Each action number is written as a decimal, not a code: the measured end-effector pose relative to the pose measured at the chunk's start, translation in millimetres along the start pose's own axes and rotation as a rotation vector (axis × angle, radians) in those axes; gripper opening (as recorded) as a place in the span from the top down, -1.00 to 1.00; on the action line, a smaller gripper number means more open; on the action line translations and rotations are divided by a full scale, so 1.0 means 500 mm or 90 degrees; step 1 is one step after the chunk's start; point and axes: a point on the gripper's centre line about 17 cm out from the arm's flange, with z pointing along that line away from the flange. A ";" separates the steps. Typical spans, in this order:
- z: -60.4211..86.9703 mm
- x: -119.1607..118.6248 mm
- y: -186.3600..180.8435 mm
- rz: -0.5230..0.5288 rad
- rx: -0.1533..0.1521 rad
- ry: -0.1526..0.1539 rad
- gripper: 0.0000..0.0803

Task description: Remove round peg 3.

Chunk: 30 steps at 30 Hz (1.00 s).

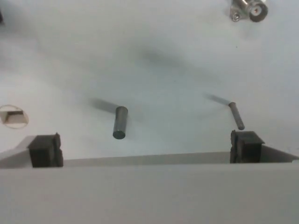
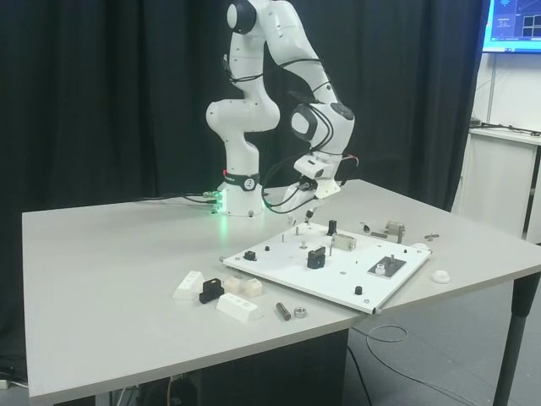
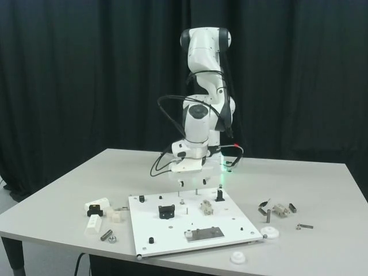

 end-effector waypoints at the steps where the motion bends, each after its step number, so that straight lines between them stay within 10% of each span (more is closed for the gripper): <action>1: 0.004 -0.001 0.000 -0.002 0.001 -0.002 -0.99; 30: 0.080 -0.023 -0.027 -0.053 0.002 -0.033 -0.99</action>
